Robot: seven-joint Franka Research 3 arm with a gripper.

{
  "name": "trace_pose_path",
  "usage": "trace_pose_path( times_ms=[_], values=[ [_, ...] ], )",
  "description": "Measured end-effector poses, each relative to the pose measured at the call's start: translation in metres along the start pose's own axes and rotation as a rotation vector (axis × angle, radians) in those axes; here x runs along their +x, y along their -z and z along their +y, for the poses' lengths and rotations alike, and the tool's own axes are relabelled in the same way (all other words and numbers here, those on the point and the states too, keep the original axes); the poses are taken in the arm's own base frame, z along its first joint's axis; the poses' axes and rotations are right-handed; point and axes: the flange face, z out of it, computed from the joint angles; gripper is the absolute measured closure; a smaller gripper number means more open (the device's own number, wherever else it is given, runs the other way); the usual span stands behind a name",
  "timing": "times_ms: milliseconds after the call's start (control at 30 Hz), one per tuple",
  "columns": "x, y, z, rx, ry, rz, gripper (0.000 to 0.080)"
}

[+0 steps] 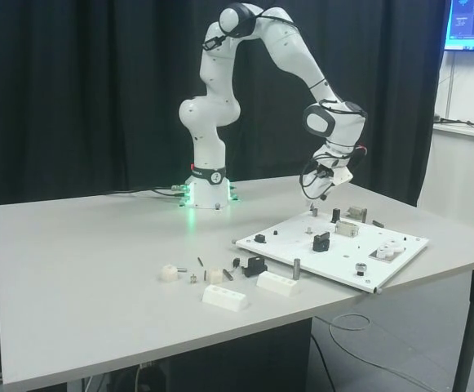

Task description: Remove square peg 4.

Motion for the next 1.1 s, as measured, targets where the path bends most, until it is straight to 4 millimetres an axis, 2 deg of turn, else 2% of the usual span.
trace_pose_path(
  times_ms=[567, 1100],
  values=[
    [0.003, -0.005, 0.000, 0.009, -0.015, 0.029, 0.0003],
    [0.006, -0.021, 0.002, 0.011, -0.013, 0.042, 0.0003]
  ],
)
